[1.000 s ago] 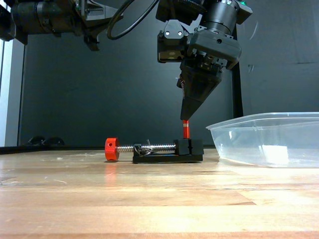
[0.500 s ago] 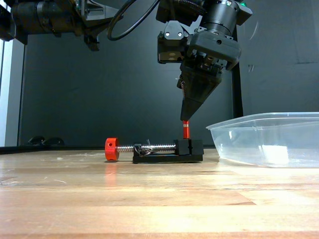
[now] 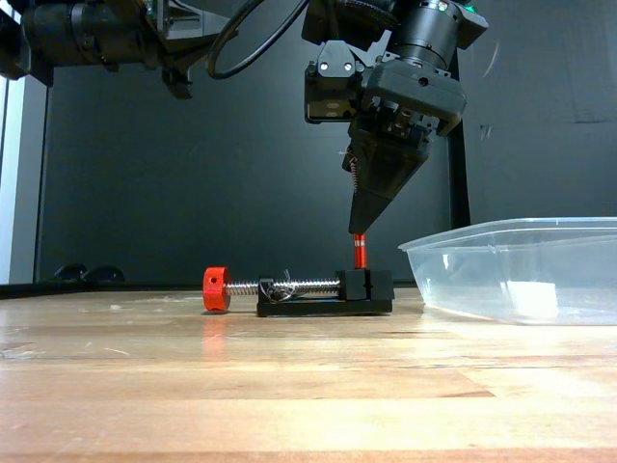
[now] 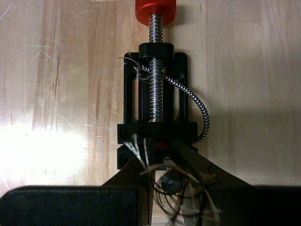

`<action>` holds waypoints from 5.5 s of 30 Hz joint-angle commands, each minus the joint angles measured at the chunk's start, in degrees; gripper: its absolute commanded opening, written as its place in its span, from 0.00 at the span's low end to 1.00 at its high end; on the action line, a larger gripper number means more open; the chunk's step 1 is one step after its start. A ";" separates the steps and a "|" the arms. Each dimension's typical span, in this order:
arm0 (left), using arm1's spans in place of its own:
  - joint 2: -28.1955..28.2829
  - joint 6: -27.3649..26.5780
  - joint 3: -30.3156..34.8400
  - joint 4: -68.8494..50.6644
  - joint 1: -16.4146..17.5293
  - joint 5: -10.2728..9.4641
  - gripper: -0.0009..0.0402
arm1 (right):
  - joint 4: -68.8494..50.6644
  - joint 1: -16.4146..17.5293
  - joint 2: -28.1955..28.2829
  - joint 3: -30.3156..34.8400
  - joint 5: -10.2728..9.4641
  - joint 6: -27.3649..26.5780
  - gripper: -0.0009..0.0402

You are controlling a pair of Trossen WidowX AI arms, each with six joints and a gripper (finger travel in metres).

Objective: Pick the RCA connector and install on taskboard

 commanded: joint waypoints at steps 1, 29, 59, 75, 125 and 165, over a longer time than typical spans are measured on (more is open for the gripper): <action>0.02 0.02 0.02 0.00 0.00 0.02 0.02 | 0.00 0.00 0.04 0.22 0.11 0.00 0.07; 0.00 0.02 0.02 0.00 0.00 0.02 0.02 | -2.34 0.15 -5.29 0.90 -0.04 0.28 0.41; 0.02 0.02 0.02 0.00 0.00 0.02 0.02 | -6.34 0.37 -17.77 -0.26 1.86 -3.21 0.41; 0.02 0.02 0.02 0.00 0.00 0.02 0.02 | 9.92 -3.98 -32.65 -12.28 -2.56 -8.35 0.14; 0.00 0.00 0.02 0.00 0.00 0.02 0.02 | 60.11 -9.05 -48.13 -42.34 -5.31 -8.11 0.02; 0.02 0.02 0.02 0.00 0.00 0.02 0.02 | 63.49 -8.98 -49.07 -44.15 -4.83 -7.65 0.02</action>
